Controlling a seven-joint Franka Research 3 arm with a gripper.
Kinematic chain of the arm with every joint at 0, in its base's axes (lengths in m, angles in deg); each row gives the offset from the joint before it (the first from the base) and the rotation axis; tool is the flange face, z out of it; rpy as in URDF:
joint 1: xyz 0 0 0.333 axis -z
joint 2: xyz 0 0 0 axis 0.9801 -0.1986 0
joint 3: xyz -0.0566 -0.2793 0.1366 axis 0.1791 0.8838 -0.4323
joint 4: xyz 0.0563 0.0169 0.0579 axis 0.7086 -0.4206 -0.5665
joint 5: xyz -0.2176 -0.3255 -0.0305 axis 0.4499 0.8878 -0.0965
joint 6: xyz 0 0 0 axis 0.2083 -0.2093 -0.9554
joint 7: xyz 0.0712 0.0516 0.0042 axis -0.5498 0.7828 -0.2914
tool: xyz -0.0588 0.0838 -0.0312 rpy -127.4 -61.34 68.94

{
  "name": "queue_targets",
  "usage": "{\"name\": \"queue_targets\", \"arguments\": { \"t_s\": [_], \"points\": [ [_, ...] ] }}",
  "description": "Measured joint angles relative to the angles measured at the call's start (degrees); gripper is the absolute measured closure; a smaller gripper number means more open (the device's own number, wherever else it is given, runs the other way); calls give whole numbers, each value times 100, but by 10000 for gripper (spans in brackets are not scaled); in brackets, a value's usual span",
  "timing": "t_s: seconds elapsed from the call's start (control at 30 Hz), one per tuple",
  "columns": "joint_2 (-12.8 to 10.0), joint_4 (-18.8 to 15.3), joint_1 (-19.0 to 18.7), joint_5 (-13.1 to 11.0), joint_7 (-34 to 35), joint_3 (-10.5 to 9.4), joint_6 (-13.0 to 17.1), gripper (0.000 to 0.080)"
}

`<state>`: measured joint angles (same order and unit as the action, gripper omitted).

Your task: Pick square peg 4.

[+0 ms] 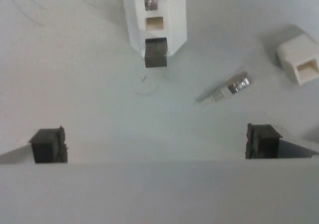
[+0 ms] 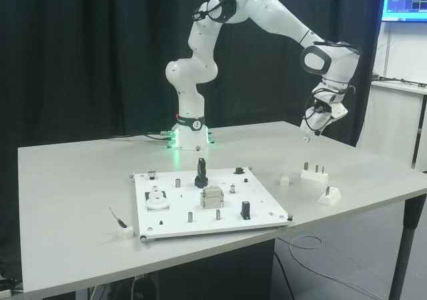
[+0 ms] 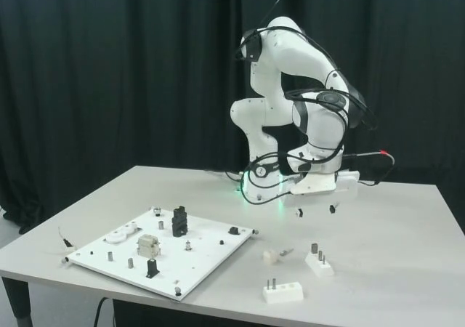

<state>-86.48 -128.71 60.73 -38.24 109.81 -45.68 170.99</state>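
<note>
Fingers (image 1: 154,143) hung apart and empty above the grey bench (image 1: 75,59) — dark square peg (image 1: 155,52) in its white holder (image 1: 174,20) ungrasped.

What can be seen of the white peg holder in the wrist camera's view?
The white peg holder is a long block that looks like plastic, lying flat on the grey table. Three square sockets show in a row. The end one holds a grey square peg, the middle one is empty, and the next holds another peg. In the room views both pegs stand upright. Only the table and the pegs touch the holder. The gripper hangs above it, apart, jaws open.
</note>
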Motion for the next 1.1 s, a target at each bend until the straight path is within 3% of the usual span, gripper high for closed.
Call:
{"name": "queue_targets", "arguments": {
  "t_s": [0.67, 1.1],
  "points": [
    [196, -870, -73, 1, -552, 3, 1210, 3],
    [235, -1385, -74, 134, -614, 30, 2042, 3]
  ]
}}
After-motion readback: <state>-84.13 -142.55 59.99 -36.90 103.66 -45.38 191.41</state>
